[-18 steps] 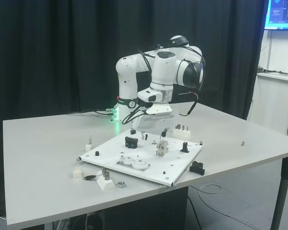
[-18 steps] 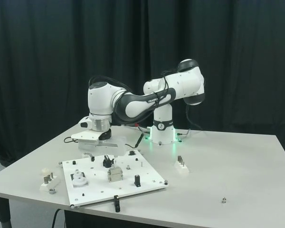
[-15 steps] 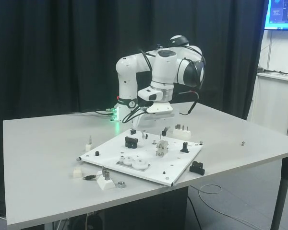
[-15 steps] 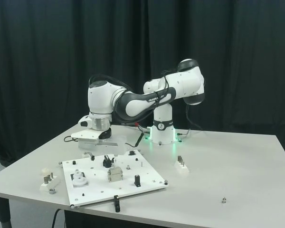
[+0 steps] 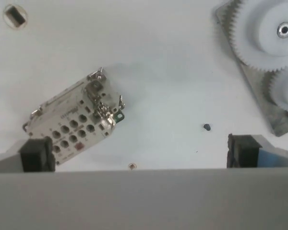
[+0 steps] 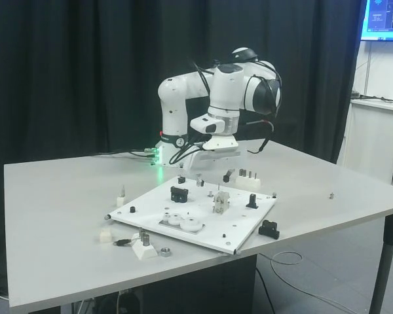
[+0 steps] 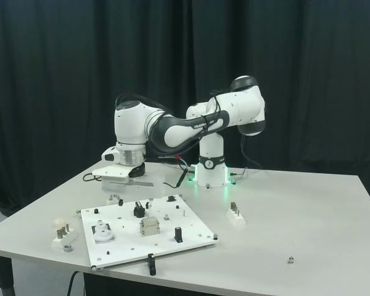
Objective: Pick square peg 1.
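Note:
My gripper [image 5: 139, 153] hangs open over the white board [image 5: 173, 72], holding nothing. Its black fingertips [image 5: 37, 155] stand wide apart. Below it lie a grey multi-pin connector block [image 5: 73, 125] and white gears [image 5: 273, 33]. In the room views the gripper [image 6: 207, 163] [image 7: 129, 190] hovers above the board's far edge. Small pegs stand in a white holder [image 6: 247, 178] [image 7: 234, 214] beside the board. More stand in a second white holder [image 6: 144, 246] [image 7: 63, 237] near the table's front. I cannot tell which one is square peg 1.
The board [image 6: 203, 226] carries black clips, the connector block [image 6: 221, 201] and gears [image 6: 183, 221]. A black clip [image 6: 269, 228] lies off its corner. A small bolt [image 6: 331, 195] stands alone on the grey table [image 6: 52, 196]. The arm's base [image 7: 211, 169] glows green.
The arm has lifted the gripper up and away from the board. The gripper stays open and nothing was picked up.

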